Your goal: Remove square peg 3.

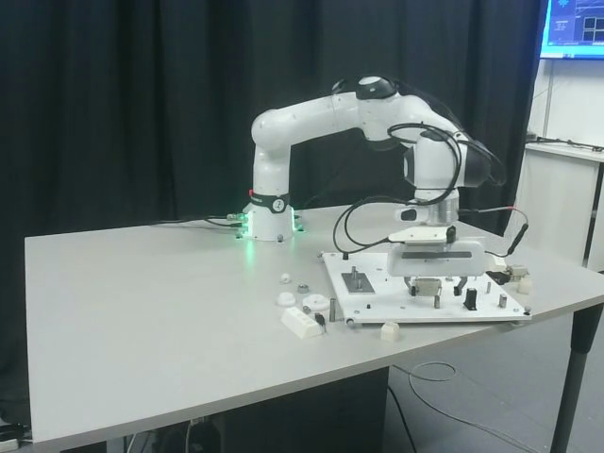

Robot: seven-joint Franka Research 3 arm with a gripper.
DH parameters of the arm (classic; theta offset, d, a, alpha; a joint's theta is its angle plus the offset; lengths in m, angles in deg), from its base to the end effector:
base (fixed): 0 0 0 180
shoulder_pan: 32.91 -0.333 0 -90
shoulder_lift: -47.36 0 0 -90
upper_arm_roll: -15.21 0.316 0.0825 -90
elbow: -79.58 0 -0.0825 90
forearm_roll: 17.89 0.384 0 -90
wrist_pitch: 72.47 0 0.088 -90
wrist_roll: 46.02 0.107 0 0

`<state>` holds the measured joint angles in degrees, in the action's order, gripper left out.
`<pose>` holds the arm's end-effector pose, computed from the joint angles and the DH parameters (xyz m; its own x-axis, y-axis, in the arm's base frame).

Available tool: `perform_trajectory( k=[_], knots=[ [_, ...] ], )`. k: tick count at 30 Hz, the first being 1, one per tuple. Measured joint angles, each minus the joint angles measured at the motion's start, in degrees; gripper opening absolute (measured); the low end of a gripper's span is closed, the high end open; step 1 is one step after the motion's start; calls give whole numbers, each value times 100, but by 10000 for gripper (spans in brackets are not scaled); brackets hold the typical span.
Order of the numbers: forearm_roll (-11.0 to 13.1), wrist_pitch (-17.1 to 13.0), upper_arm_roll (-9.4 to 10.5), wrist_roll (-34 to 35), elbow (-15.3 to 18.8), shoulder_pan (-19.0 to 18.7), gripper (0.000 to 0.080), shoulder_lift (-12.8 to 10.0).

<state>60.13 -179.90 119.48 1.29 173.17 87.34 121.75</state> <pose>0.6743 0.0658 0.2193 0.2064 -0.9784 -0.0080 -0.9761 -0.2053 -0.0716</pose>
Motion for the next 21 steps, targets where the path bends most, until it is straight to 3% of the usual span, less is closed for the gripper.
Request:
perform_trajectory(
  k=[21],
  knots=[
    [-284,-169,277,-267,-158,-3,800,40]
  ],
)
